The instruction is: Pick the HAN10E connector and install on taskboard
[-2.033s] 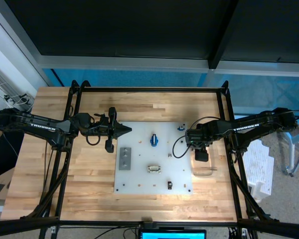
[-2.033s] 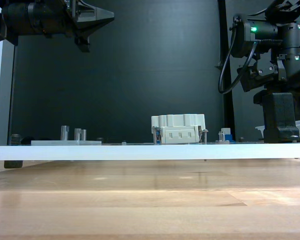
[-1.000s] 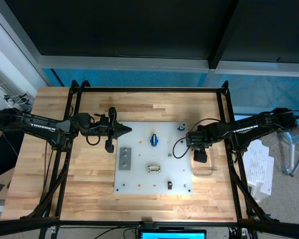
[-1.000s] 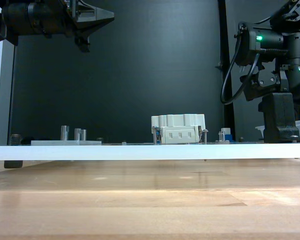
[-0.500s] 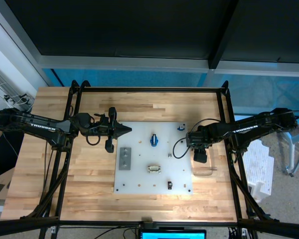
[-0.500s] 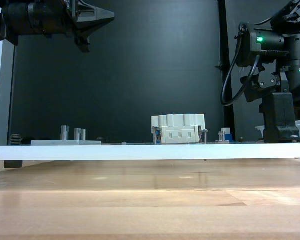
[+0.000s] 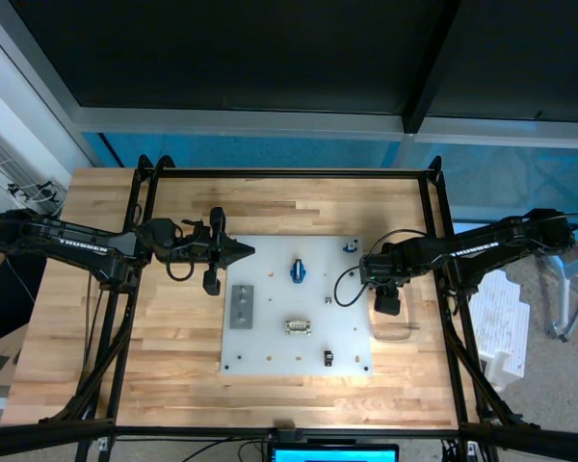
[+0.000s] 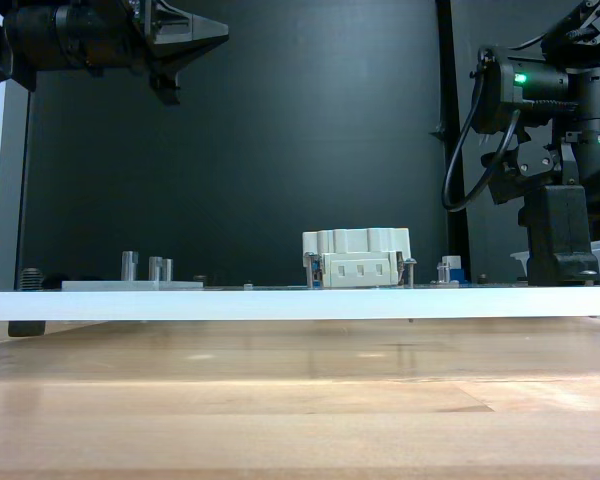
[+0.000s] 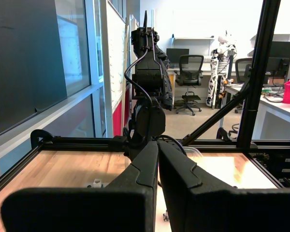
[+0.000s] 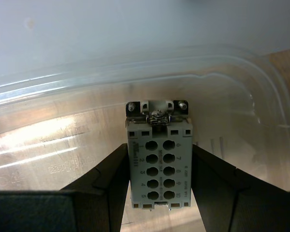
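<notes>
Right pincer (image 10: 158,166) clamps the HAN10E connector (image 10: 158,150) by its long sides. Numerals 1–5 flank its ten holes. Its long axis points away from the wrist, screw bracket farthest, over a clear tray (image 10: 135,67) beside the taskboard (image 7: 270,351). Left pincer (image 7: 243,250), closed and empty, hovers over the board's far-left corner.

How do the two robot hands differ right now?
The left gripper hangs high above the far-left corner of the taskboard. The right gripper is down low in a clear tray beside the board's right edge. The left fingers are pressed together, empty, while the right fingers clamp the HAN10E connector. Both are black two-fingered grippers.
</notes>
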